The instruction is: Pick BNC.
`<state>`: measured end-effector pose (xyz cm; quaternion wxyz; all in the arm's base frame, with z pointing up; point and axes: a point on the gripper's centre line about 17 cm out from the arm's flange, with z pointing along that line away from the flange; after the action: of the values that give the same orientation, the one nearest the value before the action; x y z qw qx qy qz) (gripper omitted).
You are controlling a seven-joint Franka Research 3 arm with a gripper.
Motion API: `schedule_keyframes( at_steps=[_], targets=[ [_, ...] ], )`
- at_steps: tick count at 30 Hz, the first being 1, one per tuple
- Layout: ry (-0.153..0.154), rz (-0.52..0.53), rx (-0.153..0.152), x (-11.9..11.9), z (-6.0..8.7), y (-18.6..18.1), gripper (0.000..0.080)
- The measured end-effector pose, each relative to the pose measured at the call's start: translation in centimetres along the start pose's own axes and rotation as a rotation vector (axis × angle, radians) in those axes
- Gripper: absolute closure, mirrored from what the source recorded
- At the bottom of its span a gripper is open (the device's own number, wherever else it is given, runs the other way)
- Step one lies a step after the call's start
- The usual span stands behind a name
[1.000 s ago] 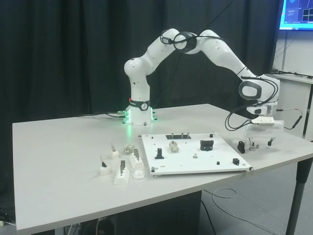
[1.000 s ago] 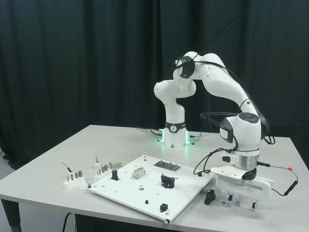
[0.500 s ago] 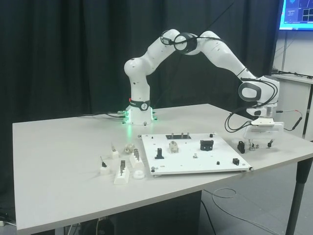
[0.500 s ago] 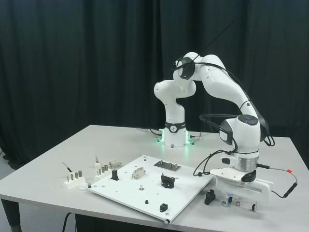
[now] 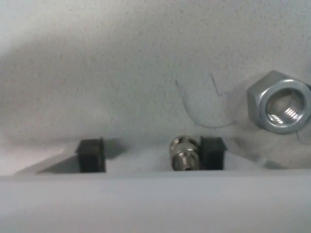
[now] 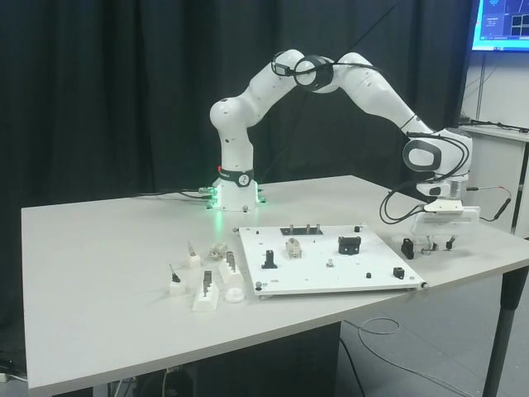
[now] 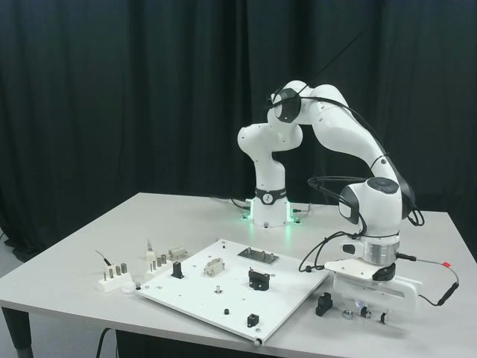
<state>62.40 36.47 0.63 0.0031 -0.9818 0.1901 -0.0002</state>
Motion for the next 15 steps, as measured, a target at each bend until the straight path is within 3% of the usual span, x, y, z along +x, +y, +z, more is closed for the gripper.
schedule_keyframes(
  at_steps=[1,7,8,12,13,15],
  targets=[
    [0.000,-0.001,-0.001,0.01,0.04,0.03,0.0434],
    [-0.001,-0.006,-0.006,0.09,0.35,0.28,0.0434],
    [0.000,-0.006,-0.005,0.13,0.34,0.28,0.0608],
    [0.001,-0.005,-0.006,0.22,0.34,0.34,0.0608],
    [0.001,-0.005,-0.006,0.24,0.34,0.36,0.0680],
    [0.002,-0.004,-0.006,0.30,0.33,0.39,0.0680]
  ],
)
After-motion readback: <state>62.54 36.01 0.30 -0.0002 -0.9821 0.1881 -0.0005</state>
